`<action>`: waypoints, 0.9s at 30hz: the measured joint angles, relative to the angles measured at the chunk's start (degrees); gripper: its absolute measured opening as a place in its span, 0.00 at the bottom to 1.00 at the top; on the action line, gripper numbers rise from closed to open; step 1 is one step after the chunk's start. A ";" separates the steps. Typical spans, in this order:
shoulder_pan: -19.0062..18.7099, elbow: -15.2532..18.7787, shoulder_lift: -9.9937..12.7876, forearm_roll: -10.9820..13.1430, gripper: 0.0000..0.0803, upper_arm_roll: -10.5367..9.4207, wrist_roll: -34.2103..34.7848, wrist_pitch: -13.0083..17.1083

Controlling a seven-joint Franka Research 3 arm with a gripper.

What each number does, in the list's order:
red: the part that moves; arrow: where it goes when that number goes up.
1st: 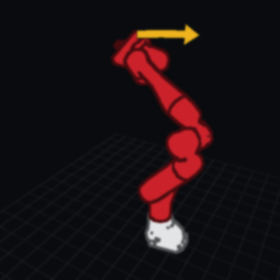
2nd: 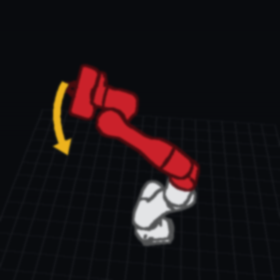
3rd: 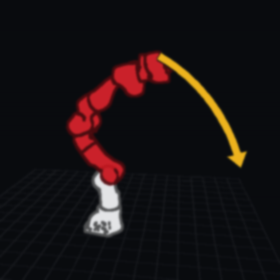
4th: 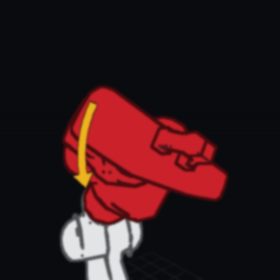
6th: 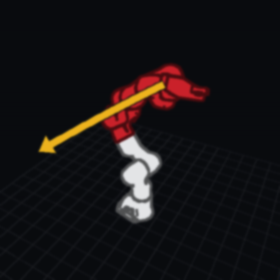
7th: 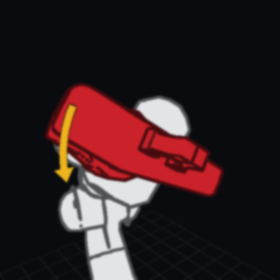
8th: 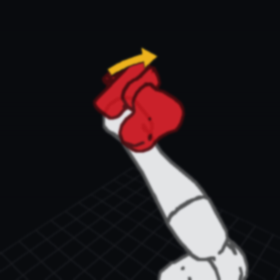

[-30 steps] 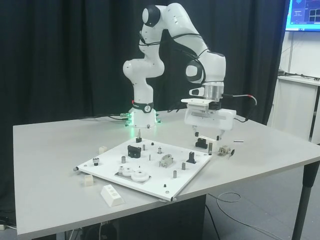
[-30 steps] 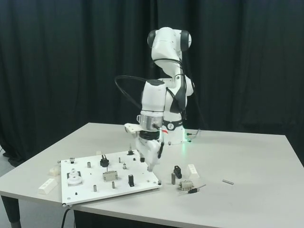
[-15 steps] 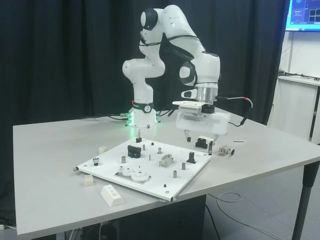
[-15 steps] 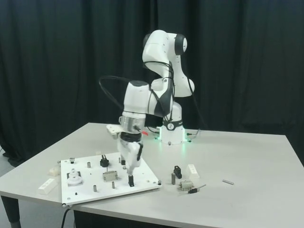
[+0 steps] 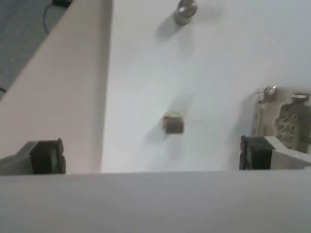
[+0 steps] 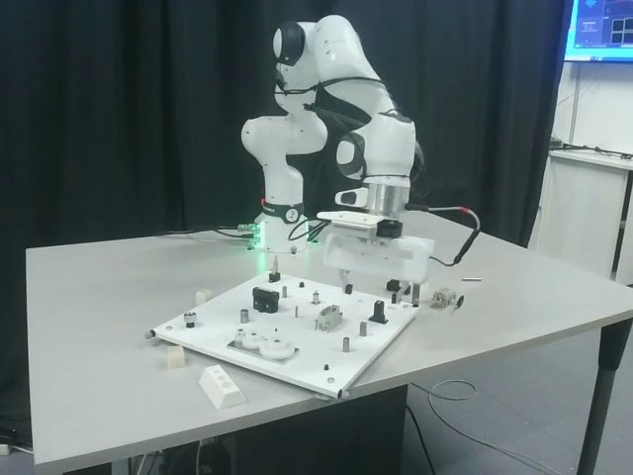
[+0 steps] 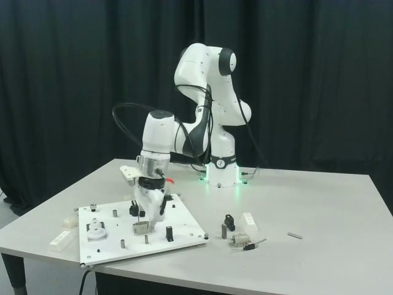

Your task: Remove square peg 3.

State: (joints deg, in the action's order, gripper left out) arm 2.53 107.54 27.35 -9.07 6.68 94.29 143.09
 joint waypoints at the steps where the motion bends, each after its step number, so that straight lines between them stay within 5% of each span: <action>1: 0.19 -0.06 0.27 0.10 1.00 0.00 -0.25 0.00; 27: 0.98 -4.51 7.85 6.69 1.00 -0.06 -5.54 -0.22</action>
State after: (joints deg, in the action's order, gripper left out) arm 3.52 103.03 35.19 -2.38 6.63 88.75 142.86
